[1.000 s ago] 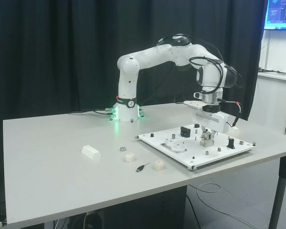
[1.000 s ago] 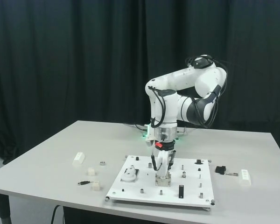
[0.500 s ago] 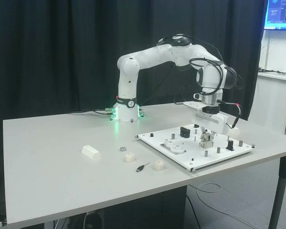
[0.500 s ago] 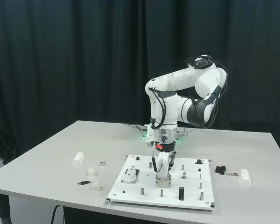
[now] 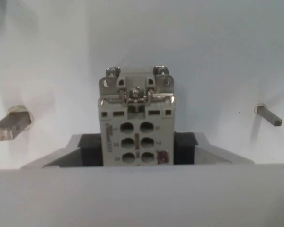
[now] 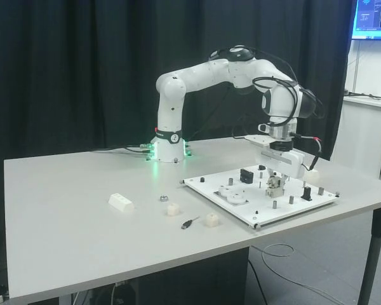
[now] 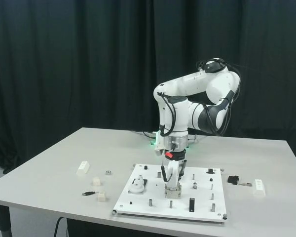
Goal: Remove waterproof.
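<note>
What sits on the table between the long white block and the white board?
In the first room view, a small nut and a white cube lie between the long white block and the white board.

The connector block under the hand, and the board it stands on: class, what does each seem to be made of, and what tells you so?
Connector block: probably moulded plastic, matt grey-white, with neat round sockets in its face; its top clips look like metal, shiny with small screws. Board: a smooth white panel, perhaps plastic or painted sheet; the look leaves it open.
</note>
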Controlling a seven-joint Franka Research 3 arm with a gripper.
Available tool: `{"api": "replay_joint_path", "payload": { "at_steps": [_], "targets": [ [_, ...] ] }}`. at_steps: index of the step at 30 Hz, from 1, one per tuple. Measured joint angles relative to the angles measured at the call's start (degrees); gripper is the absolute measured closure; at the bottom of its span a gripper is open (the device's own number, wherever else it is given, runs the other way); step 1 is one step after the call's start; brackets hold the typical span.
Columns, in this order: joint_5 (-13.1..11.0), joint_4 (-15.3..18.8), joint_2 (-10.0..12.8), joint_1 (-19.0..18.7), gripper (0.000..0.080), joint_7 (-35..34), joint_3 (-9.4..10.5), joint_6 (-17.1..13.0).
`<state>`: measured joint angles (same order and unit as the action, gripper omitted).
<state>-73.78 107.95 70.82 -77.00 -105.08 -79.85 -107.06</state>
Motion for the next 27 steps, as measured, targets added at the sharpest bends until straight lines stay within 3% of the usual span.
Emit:
{"api": "replay_joint_path", "payload": {
  "at_steps": [10,22,27],
  "targets": [
    [0.14,-0.02,-0.04,-0.13,0.0493,0.0,-0.44,0.35],
    [3.32,-0.04,-0.11,-1.91,0.0493,0.18,-5.89,5.84],
    [3.76,-0.02,-0.13,-2.23,0.0493,0.23,-7.3,6.57]
  ]
}}
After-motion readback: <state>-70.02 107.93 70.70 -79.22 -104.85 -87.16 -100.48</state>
